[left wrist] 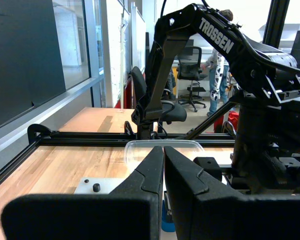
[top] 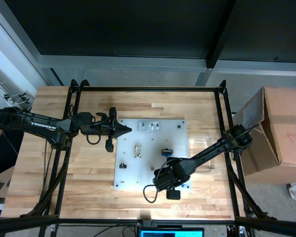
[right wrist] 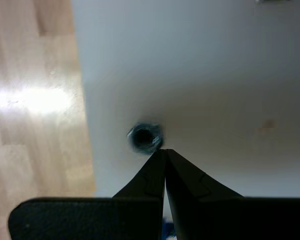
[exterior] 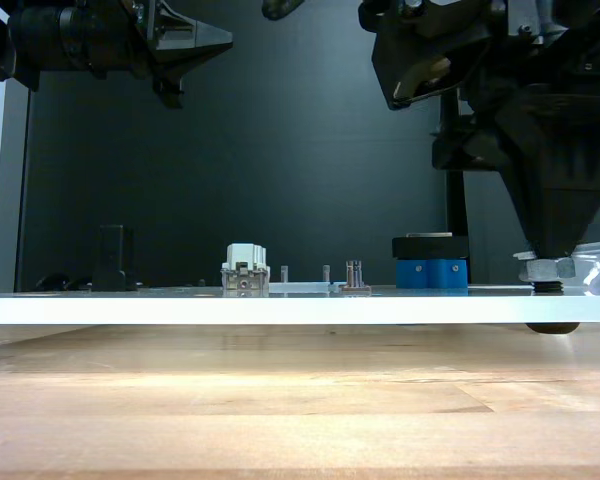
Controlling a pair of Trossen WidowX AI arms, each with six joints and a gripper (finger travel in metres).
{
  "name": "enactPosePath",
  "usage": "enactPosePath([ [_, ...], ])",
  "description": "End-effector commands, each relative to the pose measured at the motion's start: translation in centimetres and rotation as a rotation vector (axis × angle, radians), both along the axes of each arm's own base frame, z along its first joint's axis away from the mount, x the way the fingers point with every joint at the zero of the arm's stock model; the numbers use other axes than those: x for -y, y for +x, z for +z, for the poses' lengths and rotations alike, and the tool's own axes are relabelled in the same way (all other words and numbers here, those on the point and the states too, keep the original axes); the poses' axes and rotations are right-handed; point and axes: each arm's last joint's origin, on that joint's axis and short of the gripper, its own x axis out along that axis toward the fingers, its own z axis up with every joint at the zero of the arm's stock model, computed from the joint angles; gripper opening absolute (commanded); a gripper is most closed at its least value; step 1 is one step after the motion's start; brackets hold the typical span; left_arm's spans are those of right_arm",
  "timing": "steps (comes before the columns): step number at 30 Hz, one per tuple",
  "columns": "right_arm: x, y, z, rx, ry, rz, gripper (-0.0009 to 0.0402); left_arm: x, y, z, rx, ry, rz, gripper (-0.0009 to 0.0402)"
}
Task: Pick the M12 nut and place it on its threads and fasten
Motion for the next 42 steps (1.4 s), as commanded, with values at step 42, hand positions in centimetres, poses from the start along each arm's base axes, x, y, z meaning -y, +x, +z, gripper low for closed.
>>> enactPosePath([
  [42,0.2,-0.1,0.0,0.035,-0.113,-0.017,0.0000,0.0,0.0,0.0,0.000,0.000,0.000,0.0000],
])
